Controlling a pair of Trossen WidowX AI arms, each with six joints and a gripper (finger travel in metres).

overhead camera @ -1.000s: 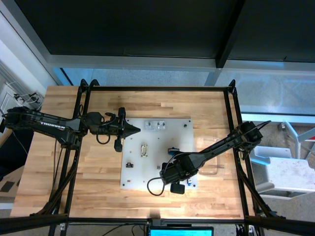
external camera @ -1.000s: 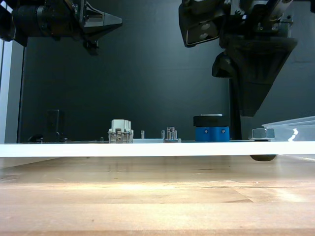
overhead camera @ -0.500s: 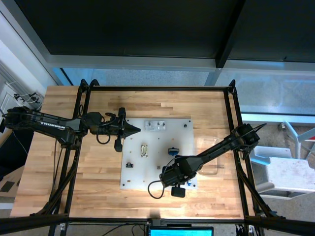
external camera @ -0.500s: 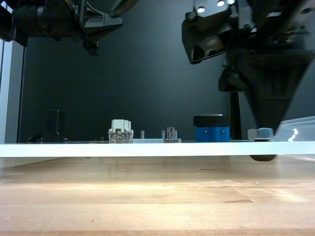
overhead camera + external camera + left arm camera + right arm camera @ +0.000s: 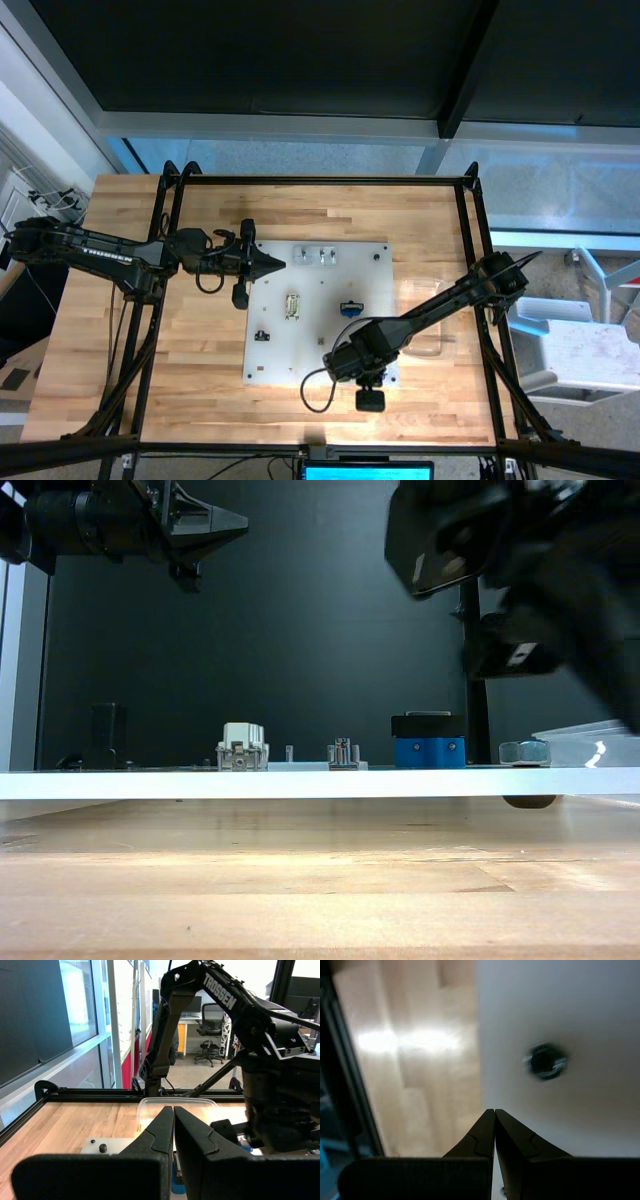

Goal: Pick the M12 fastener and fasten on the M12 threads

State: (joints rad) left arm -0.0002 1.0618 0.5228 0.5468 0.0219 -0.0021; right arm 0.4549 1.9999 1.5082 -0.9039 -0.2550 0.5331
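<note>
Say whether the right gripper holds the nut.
No: right gripper, over the board's near edge, is shut empty, nut apart; left gripper hangs far-left.

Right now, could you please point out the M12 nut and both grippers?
M12 nut (image 5: 524, 752): low view, its hex side face.
left gripper (image 5: 278, 264): high view, shut tips over the board's (image 5: 280, 350) far left corner.
right gripper (image 5: 494, 1112): right wrist view, shut tips above the board.

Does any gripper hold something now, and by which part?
Nothing. Right gripper, above the board's near edge, is shut empty; left gripper, at the board's far left, too.
</note>
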